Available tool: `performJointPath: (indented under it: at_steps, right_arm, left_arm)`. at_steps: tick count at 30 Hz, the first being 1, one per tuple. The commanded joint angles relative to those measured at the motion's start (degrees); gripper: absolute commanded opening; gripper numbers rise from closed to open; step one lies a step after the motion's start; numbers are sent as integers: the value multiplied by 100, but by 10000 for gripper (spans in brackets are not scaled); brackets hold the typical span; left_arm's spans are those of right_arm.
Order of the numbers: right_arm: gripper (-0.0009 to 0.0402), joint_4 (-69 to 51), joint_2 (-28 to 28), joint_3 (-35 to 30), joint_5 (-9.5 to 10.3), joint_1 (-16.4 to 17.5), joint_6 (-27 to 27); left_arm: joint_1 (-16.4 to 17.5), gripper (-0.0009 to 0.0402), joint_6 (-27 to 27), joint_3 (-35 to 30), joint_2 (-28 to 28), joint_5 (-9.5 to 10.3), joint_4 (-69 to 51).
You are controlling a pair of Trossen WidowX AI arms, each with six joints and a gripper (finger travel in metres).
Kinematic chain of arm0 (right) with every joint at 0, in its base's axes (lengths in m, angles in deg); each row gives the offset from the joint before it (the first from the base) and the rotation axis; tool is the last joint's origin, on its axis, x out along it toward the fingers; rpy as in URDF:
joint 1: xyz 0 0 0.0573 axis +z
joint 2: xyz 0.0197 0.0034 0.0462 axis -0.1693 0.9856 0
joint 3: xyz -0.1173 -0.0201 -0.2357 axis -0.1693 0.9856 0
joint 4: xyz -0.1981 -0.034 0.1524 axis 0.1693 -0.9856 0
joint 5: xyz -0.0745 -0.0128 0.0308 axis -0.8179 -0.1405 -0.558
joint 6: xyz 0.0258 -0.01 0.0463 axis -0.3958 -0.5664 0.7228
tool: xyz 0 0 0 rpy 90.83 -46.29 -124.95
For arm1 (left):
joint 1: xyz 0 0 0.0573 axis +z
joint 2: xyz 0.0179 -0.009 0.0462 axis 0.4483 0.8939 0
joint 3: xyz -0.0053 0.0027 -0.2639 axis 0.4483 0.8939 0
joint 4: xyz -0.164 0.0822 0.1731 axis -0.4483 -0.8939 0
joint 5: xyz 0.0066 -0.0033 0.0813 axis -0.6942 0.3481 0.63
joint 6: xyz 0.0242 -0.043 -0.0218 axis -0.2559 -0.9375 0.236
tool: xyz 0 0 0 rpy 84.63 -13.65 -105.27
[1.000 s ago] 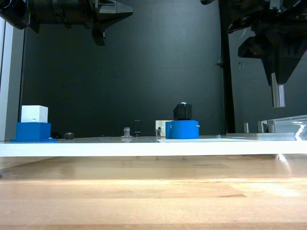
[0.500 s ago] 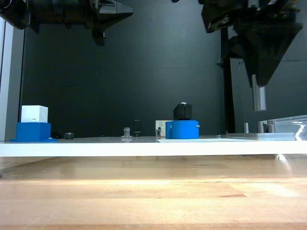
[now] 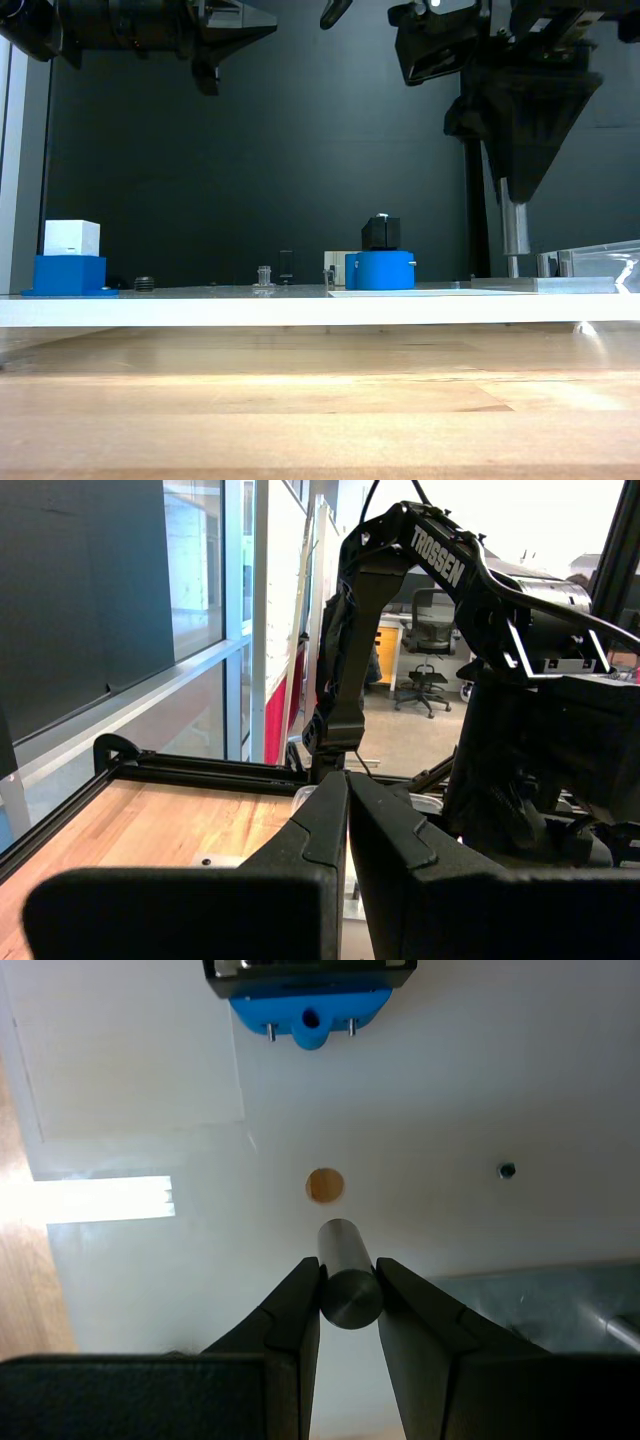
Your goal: Pick the 16mm cylinder and install on the taskboard
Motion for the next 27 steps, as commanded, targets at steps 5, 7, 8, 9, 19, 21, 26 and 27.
performJointPath:
  at_steps: [5,7,8,9,19,21,26,27]
  right_arm:
    - [4,243,195,4,-2,-13,-2]
    - [4,284,221,4,0,-13,-15]
    - [4,304,223,4,-2,-11,-17]
    - [4,319,223,4,-7,-13,-17]
    - [4,330,223,17,-105,-13,-17]
    - [4,332,223,20,-103,-13,-17]
    - [4,374,223,44,-101,-11,-15]
    - [4,378,223,48,-103,-11,-17]
  left_arm:
    - [0,0,0,-2,0,0,0]
    - [2,0,0,-2,0,0,2]
    - [0,0,0,-2,0,0,-2]
    - [2,0,0,-2,0,0,0]
    - [0,0,0,-2,0,0,2]
    - [0,0,0,-2,0,0,0]
    - [0,0,0,-2,2,0,0]
    - [2,0,0,-2,0,0,0]
